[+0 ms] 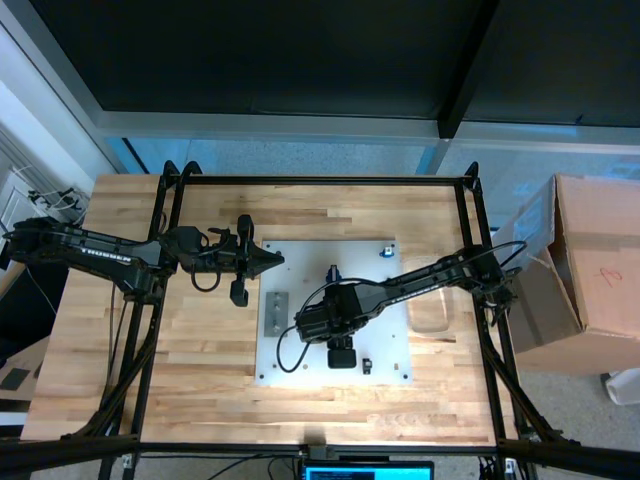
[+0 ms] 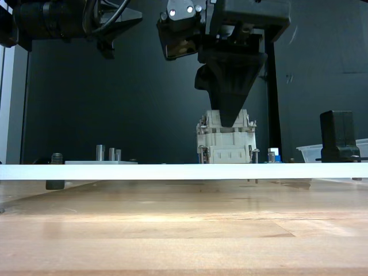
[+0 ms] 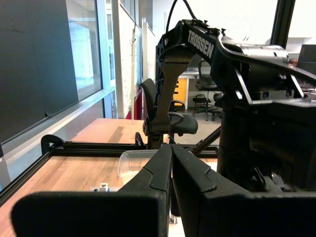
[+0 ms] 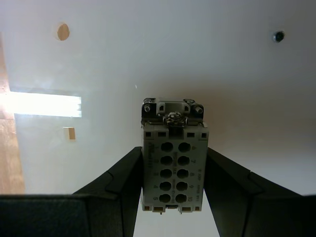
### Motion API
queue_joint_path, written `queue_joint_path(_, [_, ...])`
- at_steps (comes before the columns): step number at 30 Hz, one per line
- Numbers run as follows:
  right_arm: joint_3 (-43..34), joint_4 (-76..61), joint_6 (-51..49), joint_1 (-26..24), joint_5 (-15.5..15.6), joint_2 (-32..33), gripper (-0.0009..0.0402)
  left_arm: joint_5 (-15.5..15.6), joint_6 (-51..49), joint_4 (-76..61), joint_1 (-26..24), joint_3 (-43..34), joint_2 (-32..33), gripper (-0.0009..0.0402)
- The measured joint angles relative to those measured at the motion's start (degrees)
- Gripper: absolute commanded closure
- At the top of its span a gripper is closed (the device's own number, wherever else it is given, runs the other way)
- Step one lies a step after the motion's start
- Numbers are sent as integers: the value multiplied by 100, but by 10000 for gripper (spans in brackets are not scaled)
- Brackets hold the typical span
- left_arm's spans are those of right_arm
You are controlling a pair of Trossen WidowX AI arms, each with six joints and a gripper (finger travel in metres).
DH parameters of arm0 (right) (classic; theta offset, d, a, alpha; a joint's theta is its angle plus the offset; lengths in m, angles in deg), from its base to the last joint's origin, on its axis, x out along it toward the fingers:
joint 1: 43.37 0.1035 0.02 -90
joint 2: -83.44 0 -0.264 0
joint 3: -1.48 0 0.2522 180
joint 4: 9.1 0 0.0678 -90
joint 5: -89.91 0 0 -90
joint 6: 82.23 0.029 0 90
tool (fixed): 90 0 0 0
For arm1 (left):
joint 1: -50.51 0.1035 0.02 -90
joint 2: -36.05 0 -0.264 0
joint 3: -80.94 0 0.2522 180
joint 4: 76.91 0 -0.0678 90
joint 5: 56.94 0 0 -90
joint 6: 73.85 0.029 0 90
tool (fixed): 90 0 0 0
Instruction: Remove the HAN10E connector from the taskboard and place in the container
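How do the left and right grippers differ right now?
The left gripper is shut on nothing; the right gripper is shut on the HAN10E connector, upright at board level. Left hangs high at the taskboard edge; right points down over it. Both are black.

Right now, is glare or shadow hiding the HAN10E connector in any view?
Right wrist view: sharp; HAN10E connector clear, held by the right gripper, glare on the taskboard clear of it. Low view: gripper silhouetted, connector lit, upright on the board. Left wrist view: left gripper, shut, raised by the board's left edge; background washed out.
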Motion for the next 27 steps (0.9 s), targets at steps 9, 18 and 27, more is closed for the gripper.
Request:
queue_joint_path(9, [-13, -210, -11, -2, -39, -389, 364, 0, 0, 0, 0, 0, 0, 393])
queue_joint_path(18, [-13, -240, 4, -2, -17, -887, 364, 0, 0, 0, 0, 0, 0, 393])
queue_joint_path(27, [-13, -273, 4, 0, -2, -1058, 364, 0, 0, -2, 0, -2, -2, 393])
